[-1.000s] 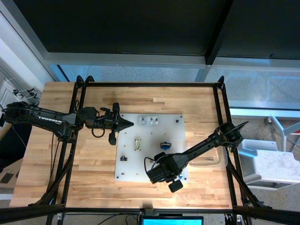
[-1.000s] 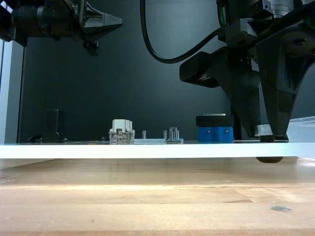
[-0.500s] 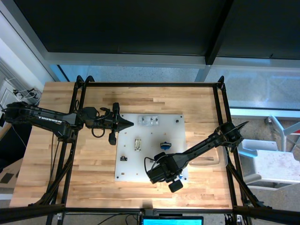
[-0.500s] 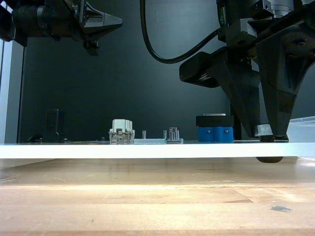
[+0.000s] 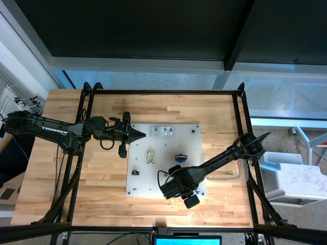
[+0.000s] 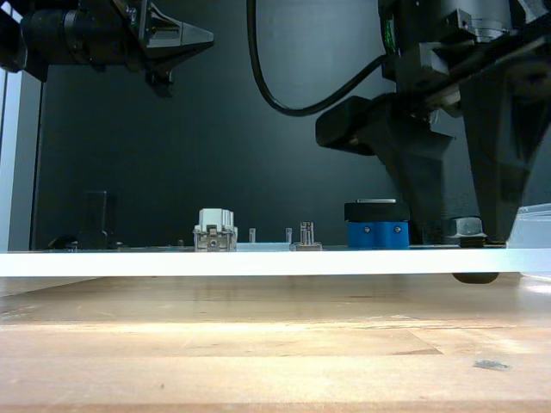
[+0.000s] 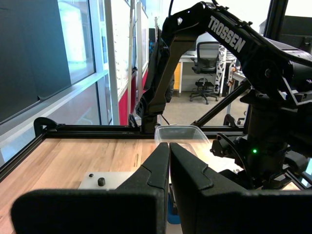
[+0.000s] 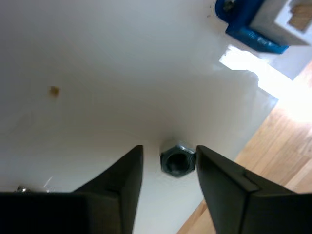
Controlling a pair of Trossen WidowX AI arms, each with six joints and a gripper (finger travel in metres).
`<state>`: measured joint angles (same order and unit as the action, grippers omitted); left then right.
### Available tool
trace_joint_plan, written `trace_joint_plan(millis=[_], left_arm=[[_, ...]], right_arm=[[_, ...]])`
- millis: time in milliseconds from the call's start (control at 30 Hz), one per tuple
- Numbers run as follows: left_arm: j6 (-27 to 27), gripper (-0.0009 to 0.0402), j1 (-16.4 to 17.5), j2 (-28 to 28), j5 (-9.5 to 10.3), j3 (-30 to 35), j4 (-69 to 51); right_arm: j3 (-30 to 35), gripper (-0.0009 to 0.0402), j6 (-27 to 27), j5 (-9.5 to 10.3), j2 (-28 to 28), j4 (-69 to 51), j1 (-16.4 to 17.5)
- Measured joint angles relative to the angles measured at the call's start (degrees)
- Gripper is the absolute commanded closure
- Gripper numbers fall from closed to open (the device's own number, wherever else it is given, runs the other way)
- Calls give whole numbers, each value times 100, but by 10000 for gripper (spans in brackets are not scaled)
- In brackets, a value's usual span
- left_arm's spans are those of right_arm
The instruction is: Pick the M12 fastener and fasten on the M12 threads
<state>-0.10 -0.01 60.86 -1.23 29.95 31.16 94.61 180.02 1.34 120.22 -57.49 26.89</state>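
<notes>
Between the right arm's jaws, the M12 fastener (image 8: 178,159) sits with a sliver of bare white board (image 8: 97,58) showing on either side, so the jaws stand apart and grip nothing. They point straight down at it and straddle it evenly, which looks deliberate: a nut turns about an upright axis, and a wrist centred over it can close and twist without dragging it sideways. From table-top height the fastener (image 6: 469,229) shows as a silvery cap low between the two jaw tips, resting on a short dark stud (image 6: 471,243) at board level. I judge that it is on its stud rather than loose. No ribs show beneath it, but how far down the threads it has run cannot be told. From above, the right arm (image 5: 219,161) itself hides the spot. Beyond the jaws, away from the board's edge, stands the blue connector block (image 6: 376,234), well clear of them. The clear container (image 5: 230,176) lies off the board beside the right arm and plays no part here. An open straddle like this suits either a fresh bite for another turn or a straight lift away. If the nut is only started, a crooked re-grip could tip or cross-thread it. The left arm (image 5: 46,127) is parked high over the tabletop (image 5: 102,194) at the board's far left edge. The left arm's jaws are pressed together with nothing between them, kept out of the working arm's way.
</notes>
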Motion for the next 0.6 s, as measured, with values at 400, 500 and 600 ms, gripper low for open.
trace_joint_plan(millis=[400,500,600], left_arm=[[-2,393,0,-2,-2,-2,0],[0,393,0,-2,0,0,2],[0,393,0,-2,-2,0,2]], right_arm=[[20,182,-627,262,-435,83,22],[22,185,-1305,284,-555,-136,22],[22,186,-2039,271,-647,-409,22]])
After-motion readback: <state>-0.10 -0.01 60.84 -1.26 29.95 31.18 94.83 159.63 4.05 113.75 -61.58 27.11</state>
